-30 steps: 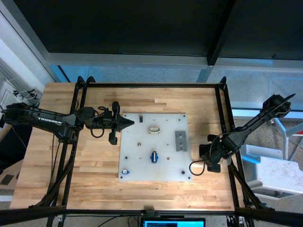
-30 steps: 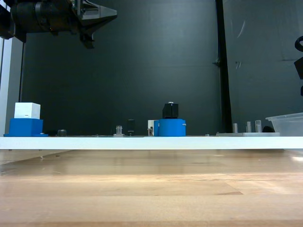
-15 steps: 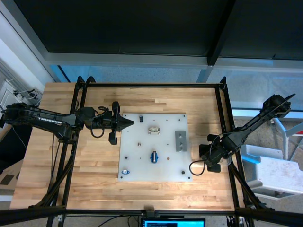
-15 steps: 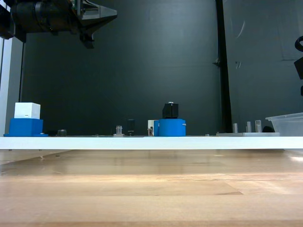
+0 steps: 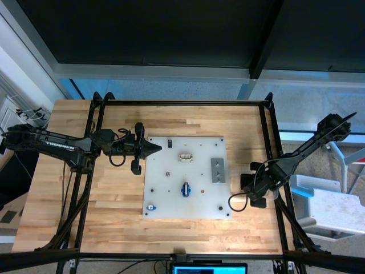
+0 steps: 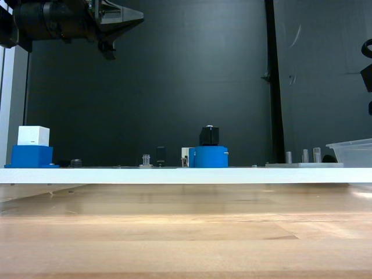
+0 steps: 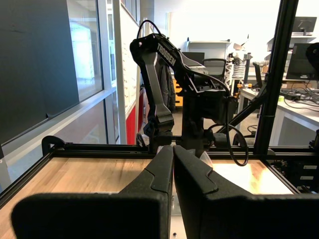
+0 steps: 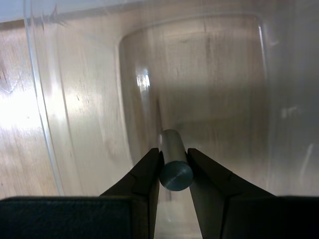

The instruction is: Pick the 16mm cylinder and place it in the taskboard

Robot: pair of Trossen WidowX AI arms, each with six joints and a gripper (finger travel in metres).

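16mm cylinder (image 8: 175,172), a grey metal rod, sits inside the clear plastic bin (image 8: 45,99) at the table's right edge, pinched between the narrowly set fingers of the right gripper (image 8: 173,152). Its long axis runs along the fingers, one flat end facing the wrist camera. The taskboard (image 5: 171,194) lies inward, toward the table's centre. The left gripper (image 5: 154,146) hovers over the board's far edge, fingers pressed together, holding nothing.

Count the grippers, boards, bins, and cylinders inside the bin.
Grippers: 2 (left gripper shut, above the board's left edge; right gripper inside the bin, clamping the cylinder)
Boards: 1
Bins: 1
Cylinders in bin: 1
Total: 5
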